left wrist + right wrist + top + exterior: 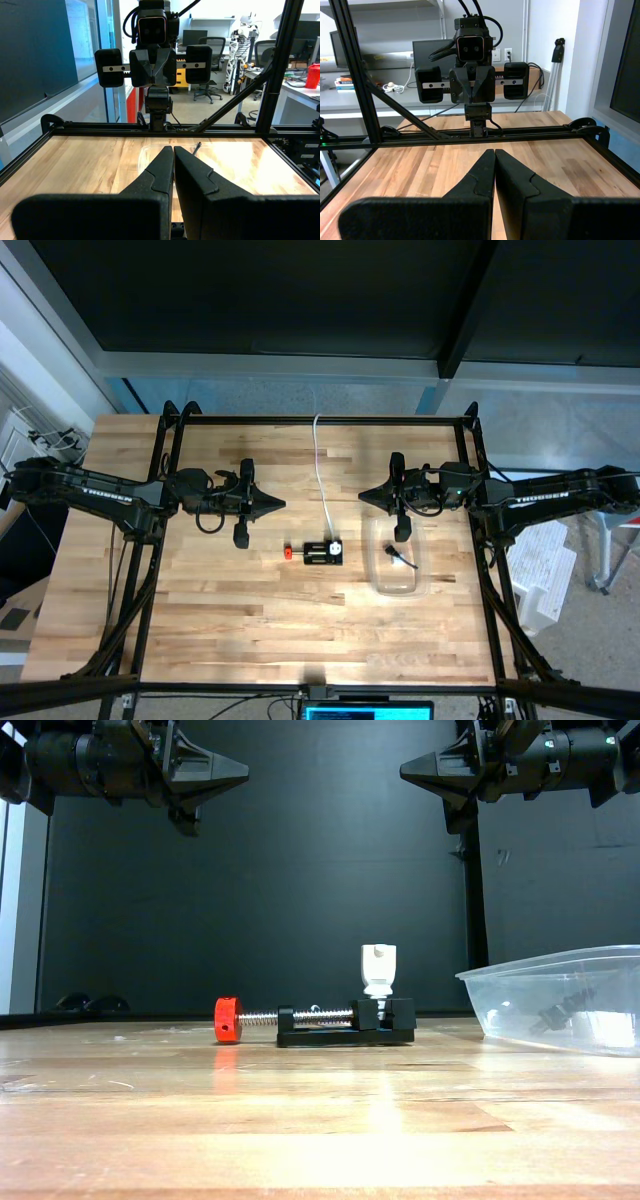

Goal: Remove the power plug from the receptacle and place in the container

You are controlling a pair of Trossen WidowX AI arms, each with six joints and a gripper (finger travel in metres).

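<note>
Plug [396, 554] lies in the tray [400, 586], nearest your right tool [362, 496]; left tool [282, 504] hangs beyond the receptacle [322, 552]; both raised, clenched, empty.

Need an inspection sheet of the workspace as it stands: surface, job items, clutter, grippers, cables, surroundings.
Surface: light wooden plank table.
Job's things: small black block-shaped receptacle with a red knob, mid-table; tiny black power plug lies inside the clear plastic rectangular container, to the receptacle's right.
Clutter: nothing seen.
Grippers: left gripper and right gripper are both shut, empty, raised above the table, tips facing each other.
Cables: white cable runs from the receptacle to the table's far edge.
Surroundings: black frame around the table; dark wall behind.
</note>
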